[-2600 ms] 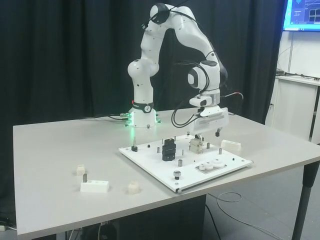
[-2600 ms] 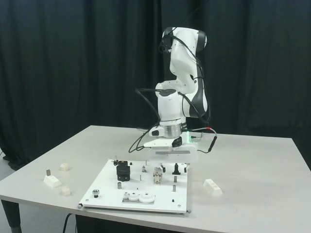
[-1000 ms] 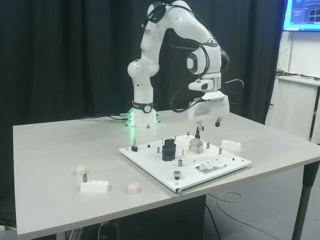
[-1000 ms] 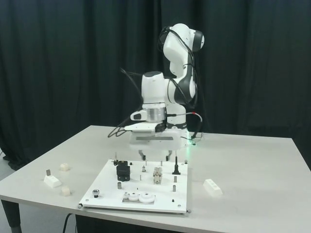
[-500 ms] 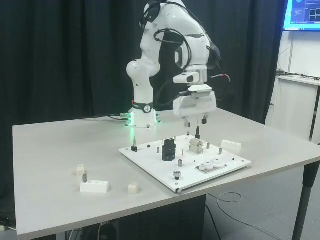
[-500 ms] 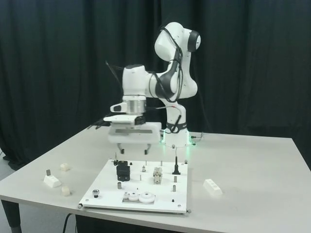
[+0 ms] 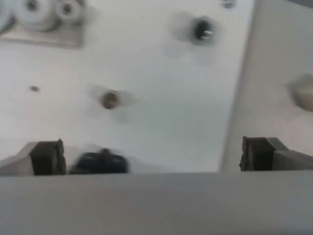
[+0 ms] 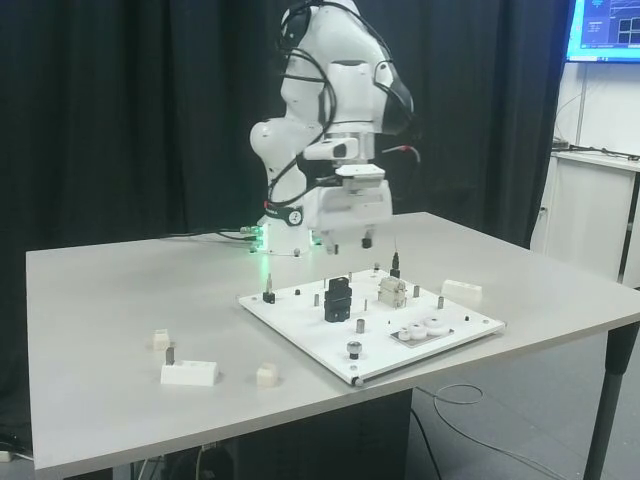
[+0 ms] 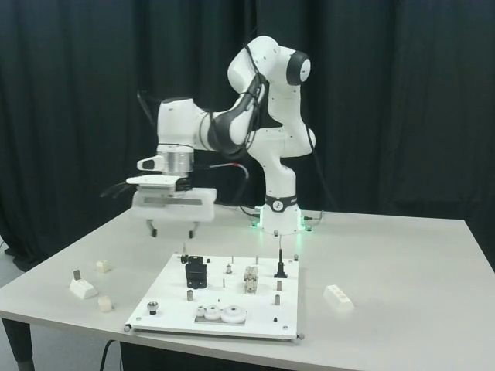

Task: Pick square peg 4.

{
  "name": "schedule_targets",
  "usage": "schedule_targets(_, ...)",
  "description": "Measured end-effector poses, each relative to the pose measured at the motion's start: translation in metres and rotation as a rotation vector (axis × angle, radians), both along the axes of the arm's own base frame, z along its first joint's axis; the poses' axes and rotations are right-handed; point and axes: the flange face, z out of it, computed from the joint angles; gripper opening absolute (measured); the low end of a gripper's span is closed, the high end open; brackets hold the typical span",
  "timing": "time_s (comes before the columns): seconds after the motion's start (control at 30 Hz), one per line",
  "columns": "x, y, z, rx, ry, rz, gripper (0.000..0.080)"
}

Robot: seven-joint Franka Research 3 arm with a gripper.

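White board point(image 7: 161, 117) fills most of the wrist view, with a strip of grey table point(image 7: 279, 58) beside its edge. The end effector point(image 7: 152, 155) is spread wide: one black fingertip point(image 7: 46, 157) is over the board and the other is past the board's edge, over the table. White gears point(image 7: 29, 12), a small grey post point(image 7: 110, 99), a black knob point(image 7: 202, 30) and a black fixture point(image 7: 100, 163) sit on the board. A blurred pale block point(image 7: 305, 93) lies on the table. First room view: the white arm point(image 8: 330, 60) stands on the table point(image 8: 100, 290), with green light point(image 8: 262, 240) at its base. The end effector point(image 8: 345, 243) hangs in the air above the board's point(image 8: 300, 310) far side, over the black fixture point(image 8: 338, 298), touching nothing. The gears point(image 8: 420, 330) sit near the board's front edge. A small grey peg point(image 8: 170, 353), taken for square peg 4 though no marking is legible, stands upright on a white holder block point(image 8: 190, 373) on the table, well apart from the board and the end effector. Two small pale blocks point(image 8: 160, 338) point(image 8: 266, 374) lie near the holder. Second room view: the end effector point(image 9: 172, 230), fingers apart, hangs above the table just beyond the board's point(image 9: 166, 297) far corner. The peg point(image 9: 75, 273) stands on its holder block point(image 9: 83, 288) near the table's front corner.
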Motion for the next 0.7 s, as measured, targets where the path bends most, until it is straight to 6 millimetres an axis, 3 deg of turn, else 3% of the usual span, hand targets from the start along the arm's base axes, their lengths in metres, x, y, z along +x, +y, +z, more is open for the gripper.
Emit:
schedule_targets(0.37,-0.002,-0.072,-0.010,-0.024,0.008,0.061,0.0800)
schedule_targets(0.7,-0.008,-0.138,-0.021,-0.054,0.045,0.224,0.0800)
